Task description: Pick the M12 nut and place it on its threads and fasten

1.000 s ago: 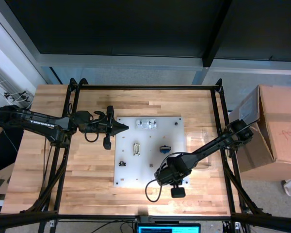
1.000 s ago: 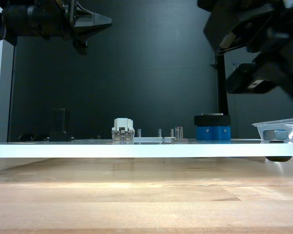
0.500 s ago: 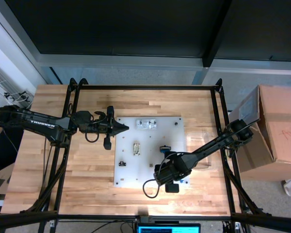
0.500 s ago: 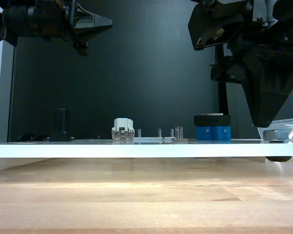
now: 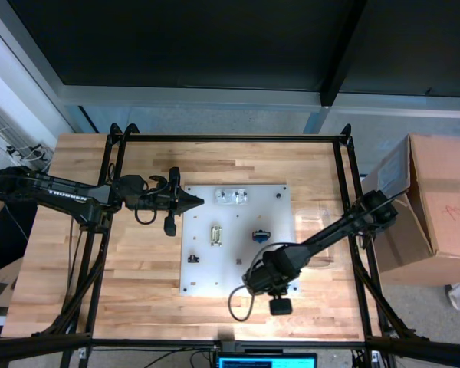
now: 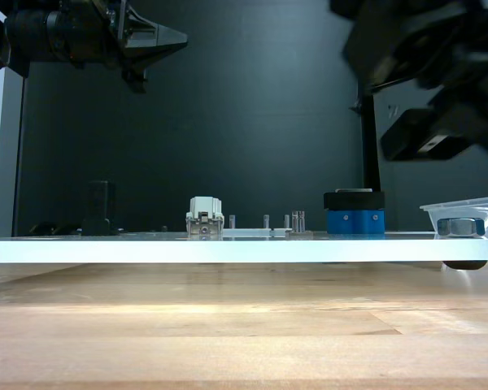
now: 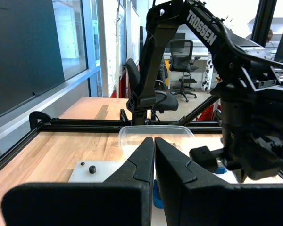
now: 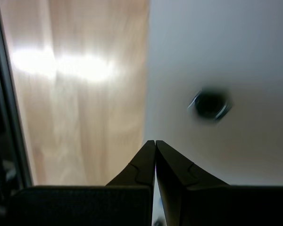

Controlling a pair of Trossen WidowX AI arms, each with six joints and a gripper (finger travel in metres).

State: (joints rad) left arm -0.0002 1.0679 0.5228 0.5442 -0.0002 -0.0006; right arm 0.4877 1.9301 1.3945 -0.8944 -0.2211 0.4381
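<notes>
M12 nut (image 6: 461,227) is on its stud (image 8: 210,104): from the right wrist camera I see its silver ring around the dark stud centre on the white board (image 5: 230,268), and in the low view it sits right down at board level with no ribs showing beneath it, standing in front of the clear tray (image 6: 472,205). Nothing is holding it. The right gripper (image 8: 155,141) hangs above the board's near right part, clear of the nut, its jaws pressed together with nothing between them; its tips point at the line where the board meets the wooden table (image 8: 75,94). Further out on the board I can make out a blue-and-black block (image 6: 354,213) and a white connector (image 6: 205,218). The left gripper (image 7: 154,139) is held high over the board's far left edge, level and pointing across toward the right arm, its jaws also together and empty.
</notes>
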